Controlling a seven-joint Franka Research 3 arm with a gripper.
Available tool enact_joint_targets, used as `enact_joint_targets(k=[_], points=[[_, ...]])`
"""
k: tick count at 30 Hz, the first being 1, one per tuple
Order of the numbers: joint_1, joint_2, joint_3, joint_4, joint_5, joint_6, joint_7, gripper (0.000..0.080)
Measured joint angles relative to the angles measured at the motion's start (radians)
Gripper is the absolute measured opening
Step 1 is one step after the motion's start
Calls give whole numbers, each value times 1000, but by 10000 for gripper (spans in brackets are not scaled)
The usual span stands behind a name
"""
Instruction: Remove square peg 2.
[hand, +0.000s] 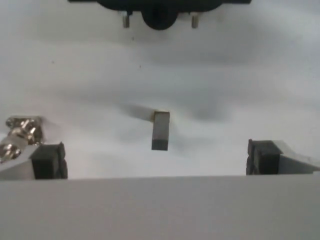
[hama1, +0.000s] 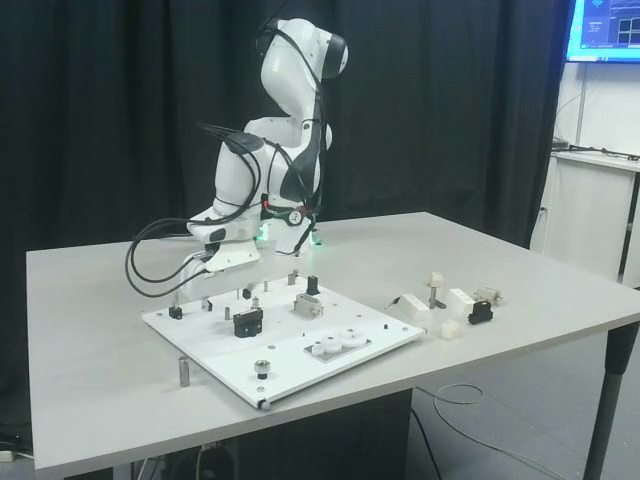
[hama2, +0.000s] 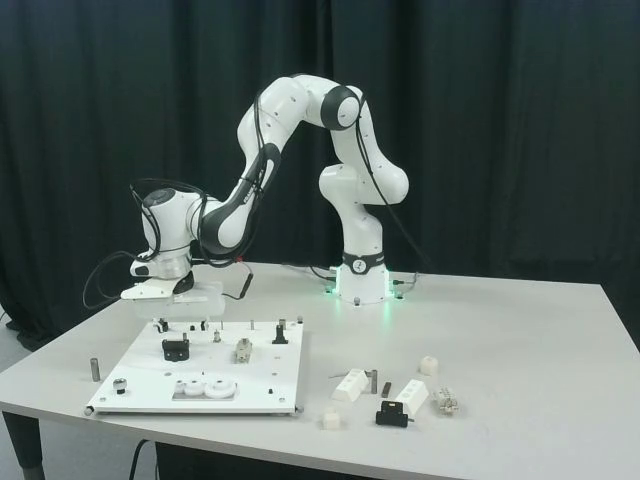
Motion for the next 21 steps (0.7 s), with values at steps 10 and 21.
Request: enact_joint_targets(k=[10, 21], points=[[1, -8, -2, -50, 6, 76, -30, 800], [11, -8, -1, -83, 25, 142, -32, 800]])
